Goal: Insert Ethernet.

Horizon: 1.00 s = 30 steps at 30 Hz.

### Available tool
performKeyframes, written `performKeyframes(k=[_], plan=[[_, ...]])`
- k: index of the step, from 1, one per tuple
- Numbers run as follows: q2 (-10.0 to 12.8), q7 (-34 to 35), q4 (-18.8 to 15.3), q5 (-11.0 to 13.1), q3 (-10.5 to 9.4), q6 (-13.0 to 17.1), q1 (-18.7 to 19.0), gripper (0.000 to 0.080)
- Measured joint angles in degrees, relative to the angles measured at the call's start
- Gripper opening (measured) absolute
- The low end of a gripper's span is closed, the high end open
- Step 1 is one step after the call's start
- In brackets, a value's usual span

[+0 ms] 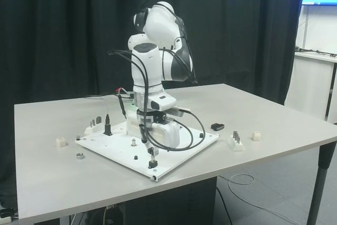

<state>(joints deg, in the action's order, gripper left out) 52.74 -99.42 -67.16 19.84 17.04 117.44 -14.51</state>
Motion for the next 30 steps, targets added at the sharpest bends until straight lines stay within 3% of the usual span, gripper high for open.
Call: performKeyframes(k=[30], plan=[[0.20,1.82,0.25,0.09,0.07,-0.57,-0.01,0.0065]])
